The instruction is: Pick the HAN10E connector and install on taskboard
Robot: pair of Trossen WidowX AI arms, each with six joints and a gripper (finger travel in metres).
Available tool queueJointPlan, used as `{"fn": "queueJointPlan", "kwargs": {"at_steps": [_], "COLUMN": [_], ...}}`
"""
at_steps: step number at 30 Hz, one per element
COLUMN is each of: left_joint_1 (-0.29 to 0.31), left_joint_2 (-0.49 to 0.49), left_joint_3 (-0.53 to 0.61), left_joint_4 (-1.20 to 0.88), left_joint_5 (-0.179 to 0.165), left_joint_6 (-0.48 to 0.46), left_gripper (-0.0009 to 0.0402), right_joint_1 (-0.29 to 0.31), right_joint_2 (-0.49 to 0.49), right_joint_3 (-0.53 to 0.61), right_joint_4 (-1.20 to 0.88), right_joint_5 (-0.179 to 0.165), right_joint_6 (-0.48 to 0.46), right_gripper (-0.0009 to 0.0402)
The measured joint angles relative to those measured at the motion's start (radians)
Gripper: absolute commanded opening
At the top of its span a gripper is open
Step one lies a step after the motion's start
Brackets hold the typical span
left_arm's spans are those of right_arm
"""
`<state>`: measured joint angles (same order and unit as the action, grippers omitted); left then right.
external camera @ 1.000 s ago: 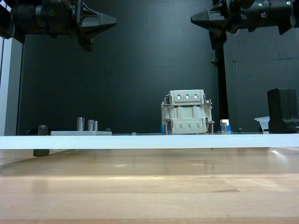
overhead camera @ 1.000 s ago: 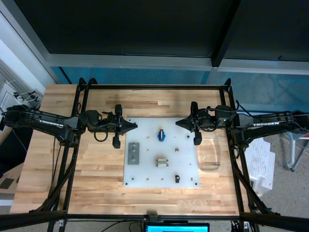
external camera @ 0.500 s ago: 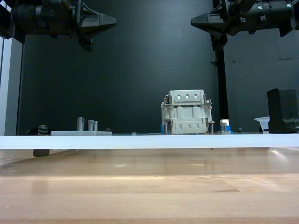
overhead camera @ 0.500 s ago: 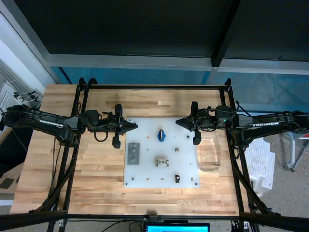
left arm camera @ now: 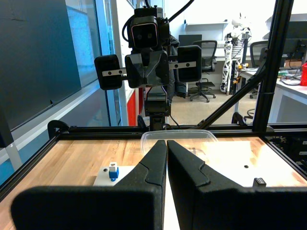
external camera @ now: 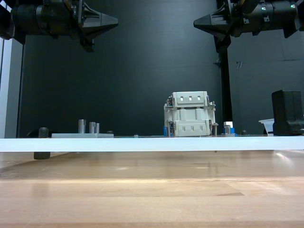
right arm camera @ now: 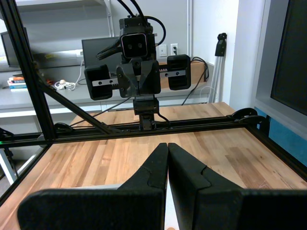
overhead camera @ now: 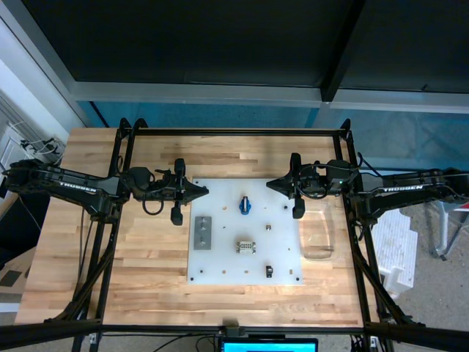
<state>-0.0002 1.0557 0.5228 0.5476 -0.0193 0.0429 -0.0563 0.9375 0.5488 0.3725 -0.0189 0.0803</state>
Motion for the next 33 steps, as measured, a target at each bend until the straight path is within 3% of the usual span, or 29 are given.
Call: {"fn": "queueJointPlan", "kwargs": {"at_steps": [33], "left_joint_1": [0.0], "left_joint_2": [0.0], "left_joint_3": [0.0], "left_joint_4": [0.0], "left_joint_5": [0.0], "left_joint_6": [0.0], "left_gripper": [0.0001], "right_joint_1": [0.002], "right_joint_2": [0.0], "right_joint_3": [0.0], "right_joint_4": [-0.027], "right_joint_5": [0.0], "right_joint_6": [-0.003], "right_gripper": [0.0]}}
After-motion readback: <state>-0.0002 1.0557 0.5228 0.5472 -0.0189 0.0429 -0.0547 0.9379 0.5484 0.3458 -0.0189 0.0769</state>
